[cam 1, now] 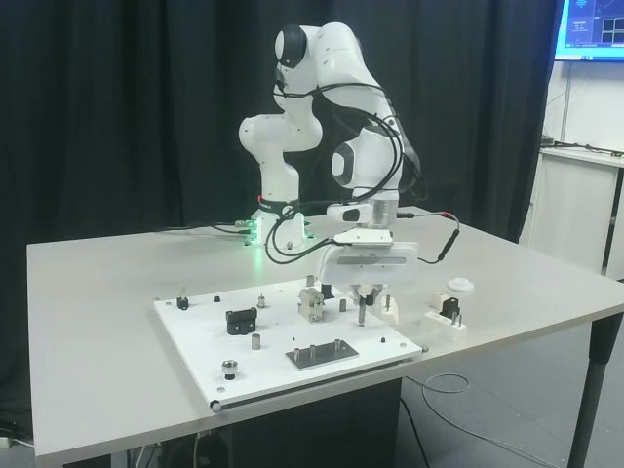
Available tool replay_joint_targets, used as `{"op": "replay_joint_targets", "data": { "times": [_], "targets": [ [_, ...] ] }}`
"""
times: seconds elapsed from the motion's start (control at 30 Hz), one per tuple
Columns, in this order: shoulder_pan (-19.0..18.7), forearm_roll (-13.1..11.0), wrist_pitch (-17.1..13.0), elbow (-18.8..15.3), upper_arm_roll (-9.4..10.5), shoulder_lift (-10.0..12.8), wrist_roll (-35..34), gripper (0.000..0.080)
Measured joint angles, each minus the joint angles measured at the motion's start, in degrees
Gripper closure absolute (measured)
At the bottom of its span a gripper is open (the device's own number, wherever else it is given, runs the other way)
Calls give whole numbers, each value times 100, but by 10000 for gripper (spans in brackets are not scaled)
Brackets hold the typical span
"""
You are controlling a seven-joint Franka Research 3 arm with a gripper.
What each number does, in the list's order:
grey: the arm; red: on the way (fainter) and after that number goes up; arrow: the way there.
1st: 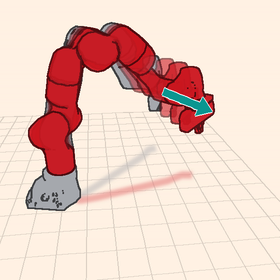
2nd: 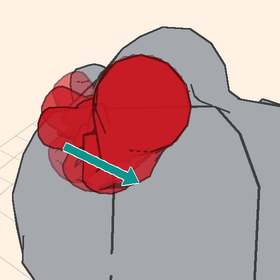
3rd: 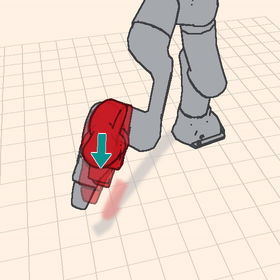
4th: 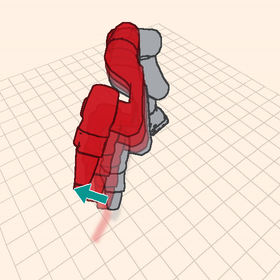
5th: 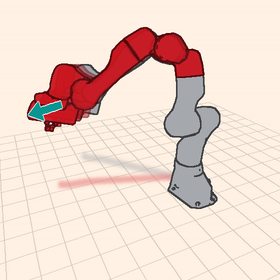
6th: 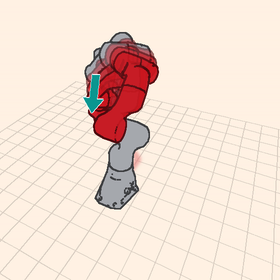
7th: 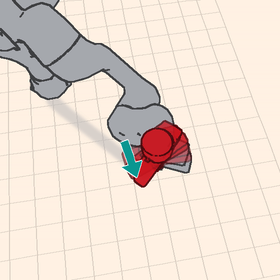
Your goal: Insert round peg 3.
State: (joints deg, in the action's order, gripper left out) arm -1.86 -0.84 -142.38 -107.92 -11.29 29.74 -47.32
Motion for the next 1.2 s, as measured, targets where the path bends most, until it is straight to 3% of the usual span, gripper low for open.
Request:
{"op": "replay_joint_targets", "data": {
  "times": [0.5,0.77,1.2],
  "targets": [
    [4,-15,168,113,-6,52,-118,696],
    [4,-194,267,273,-7,180,-127,696],
    [4,-221,519,484,-38,290,-142,696]
  ]
}}
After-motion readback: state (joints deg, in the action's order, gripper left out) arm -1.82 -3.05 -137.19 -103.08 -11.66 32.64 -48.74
